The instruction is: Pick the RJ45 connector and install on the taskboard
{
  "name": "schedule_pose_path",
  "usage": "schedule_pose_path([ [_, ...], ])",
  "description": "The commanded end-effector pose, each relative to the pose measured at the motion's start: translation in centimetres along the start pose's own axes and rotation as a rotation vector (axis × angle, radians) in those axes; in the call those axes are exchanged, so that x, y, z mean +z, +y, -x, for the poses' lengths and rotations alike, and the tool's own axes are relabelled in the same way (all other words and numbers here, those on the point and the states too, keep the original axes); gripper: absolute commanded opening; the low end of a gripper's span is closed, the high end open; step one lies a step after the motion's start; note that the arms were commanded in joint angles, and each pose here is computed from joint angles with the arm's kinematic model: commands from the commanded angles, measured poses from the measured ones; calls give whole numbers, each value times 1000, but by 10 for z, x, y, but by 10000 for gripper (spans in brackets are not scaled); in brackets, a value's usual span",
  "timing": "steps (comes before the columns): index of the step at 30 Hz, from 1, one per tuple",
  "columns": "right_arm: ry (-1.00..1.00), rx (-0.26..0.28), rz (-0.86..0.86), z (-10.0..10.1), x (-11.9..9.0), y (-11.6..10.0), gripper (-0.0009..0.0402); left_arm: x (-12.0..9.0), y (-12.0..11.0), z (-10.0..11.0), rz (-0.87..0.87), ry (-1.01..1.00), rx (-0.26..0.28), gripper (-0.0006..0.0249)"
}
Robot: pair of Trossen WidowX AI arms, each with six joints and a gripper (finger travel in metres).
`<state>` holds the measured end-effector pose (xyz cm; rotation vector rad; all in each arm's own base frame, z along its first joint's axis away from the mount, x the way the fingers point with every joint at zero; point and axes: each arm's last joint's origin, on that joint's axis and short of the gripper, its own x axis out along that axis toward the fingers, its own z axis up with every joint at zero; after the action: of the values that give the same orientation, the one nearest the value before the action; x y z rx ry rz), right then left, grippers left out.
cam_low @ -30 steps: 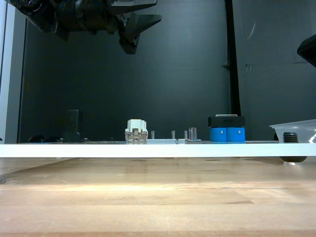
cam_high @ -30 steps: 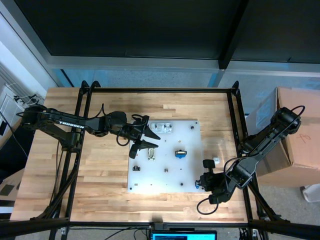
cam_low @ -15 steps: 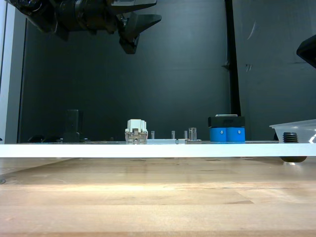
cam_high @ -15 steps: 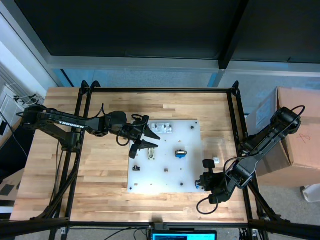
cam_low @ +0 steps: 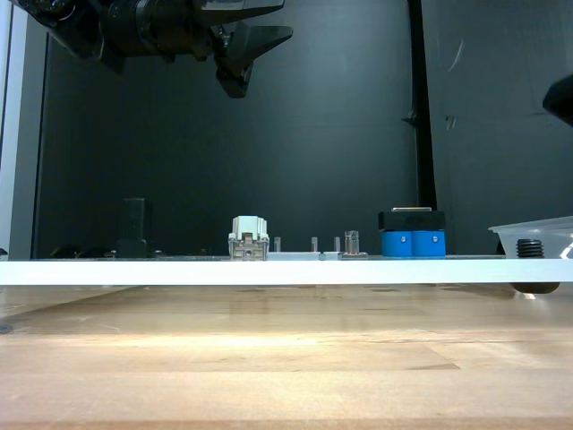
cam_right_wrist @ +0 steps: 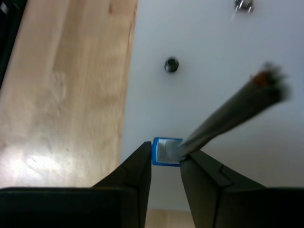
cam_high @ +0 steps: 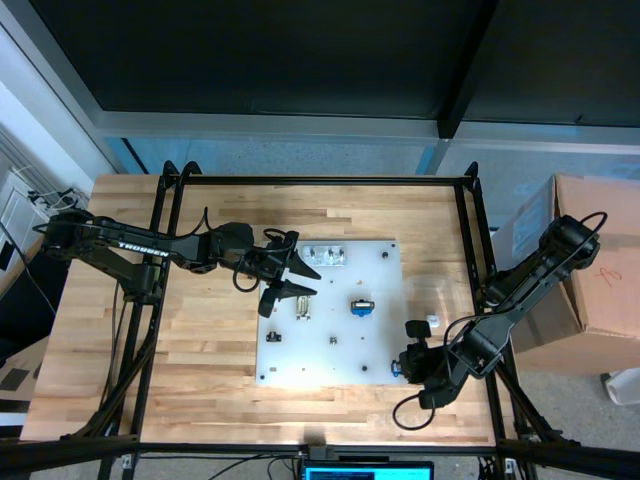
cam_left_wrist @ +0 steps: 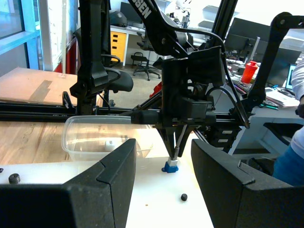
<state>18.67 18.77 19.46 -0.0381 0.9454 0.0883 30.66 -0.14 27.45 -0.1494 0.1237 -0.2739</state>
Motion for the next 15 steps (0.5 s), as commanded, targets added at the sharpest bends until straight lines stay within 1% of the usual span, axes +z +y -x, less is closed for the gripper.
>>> schedule_pose_path([
  [1, -27, -5, -13, 11, 9, 0, 112, 0, 0, 0, -1, -1, 0, 156],
  [9, 35, -6, -5, 36, 22, -5, 162, 0, 0, 0, 0, -1, 0, 157],
  [12, 60, 10, -16, 45, 27, -10, 169, 0, 0, 0, 0, 0, 0, 157],
  [15, 64, -1, -26, 54, 33, -15, 168, 0, 0, 0, -1, -1, 0, 156],
])
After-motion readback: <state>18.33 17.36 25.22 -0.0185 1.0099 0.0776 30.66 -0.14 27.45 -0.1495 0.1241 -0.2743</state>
